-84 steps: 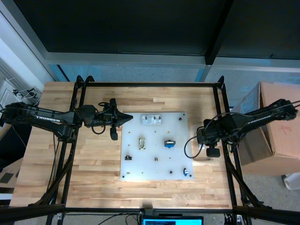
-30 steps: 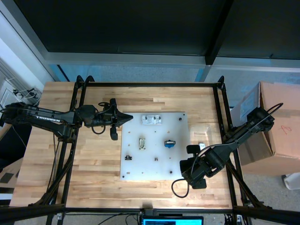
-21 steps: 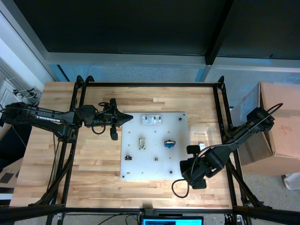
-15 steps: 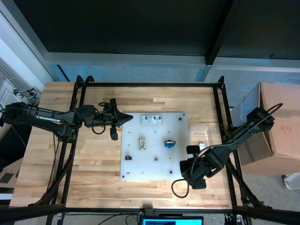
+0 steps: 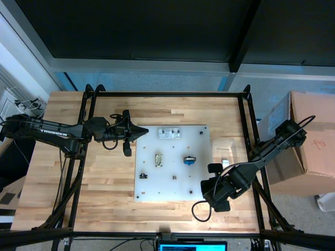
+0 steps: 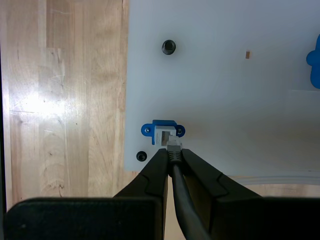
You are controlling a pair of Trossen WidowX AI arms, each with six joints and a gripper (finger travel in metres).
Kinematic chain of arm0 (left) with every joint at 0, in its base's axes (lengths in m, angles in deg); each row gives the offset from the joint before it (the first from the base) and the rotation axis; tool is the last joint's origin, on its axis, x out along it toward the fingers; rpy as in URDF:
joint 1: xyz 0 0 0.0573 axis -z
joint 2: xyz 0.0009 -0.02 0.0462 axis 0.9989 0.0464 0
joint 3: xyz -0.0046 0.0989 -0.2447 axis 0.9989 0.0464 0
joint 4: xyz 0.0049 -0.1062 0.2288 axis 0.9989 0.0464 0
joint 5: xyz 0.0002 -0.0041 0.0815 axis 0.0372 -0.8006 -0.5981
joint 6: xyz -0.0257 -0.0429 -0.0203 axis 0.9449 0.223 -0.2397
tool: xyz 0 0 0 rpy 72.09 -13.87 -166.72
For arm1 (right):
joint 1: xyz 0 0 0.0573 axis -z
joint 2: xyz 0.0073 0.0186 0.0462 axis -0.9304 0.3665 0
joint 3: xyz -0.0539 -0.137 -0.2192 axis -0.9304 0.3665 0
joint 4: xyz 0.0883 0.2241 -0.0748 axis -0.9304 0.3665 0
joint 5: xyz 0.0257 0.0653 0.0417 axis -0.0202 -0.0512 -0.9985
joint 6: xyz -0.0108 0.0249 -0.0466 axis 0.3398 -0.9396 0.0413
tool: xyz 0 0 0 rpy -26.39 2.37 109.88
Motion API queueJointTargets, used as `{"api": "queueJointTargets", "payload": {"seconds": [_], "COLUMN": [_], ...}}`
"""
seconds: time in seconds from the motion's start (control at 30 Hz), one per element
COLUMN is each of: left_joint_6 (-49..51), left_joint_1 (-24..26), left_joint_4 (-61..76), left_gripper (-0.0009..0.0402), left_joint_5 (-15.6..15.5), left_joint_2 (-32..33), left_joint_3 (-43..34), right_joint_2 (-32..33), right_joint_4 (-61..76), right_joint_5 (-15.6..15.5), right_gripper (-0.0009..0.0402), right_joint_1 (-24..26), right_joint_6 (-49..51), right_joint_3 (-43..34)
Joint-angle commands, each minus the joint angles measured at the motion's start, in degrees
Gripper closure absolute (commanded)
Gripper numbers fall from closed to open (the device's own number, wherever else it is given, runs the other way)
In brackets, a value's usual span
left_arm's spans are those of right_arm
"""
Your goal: Pick the RJ45 connector and install on the taskboard
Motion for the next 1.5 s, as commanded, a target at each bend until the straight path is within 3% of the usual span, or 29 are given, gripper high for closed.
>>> {"api": "queueJointTargets", "payload": {"seconds": [0.03, 1.27, 1.5], "left_joint_6": [0.00, 0.00, 0.00], "left_joint_1": [-0.02, -0.02, 0.00], "left_joint_4": [-0.02, 0.00, 0.00], "left_gripper": [0.0393, 0.0393, 0.0393], "left_joint_5": [0.02, 0.02, 0.02], "left_joint_2": [0.02, 0.02, 0.02], "left_joint_3": [-0.02, -0.02, -0.02], "right_joint_2": [0.85, 1.86, 1.81], "right_joint_4": [-0.04, -2.91, -2.86], "right_joint_5": [-0.26, 0.04, 0.04], "right_gripper": [0.0393, 0.0392, 0.0358], "right_joint_1": [-0.24, -0.55, -0.50], "right_joint_6": [0.17, 0.42, 0.39], "right_joint_3": [-0.02, 2.01, 1.88]}}
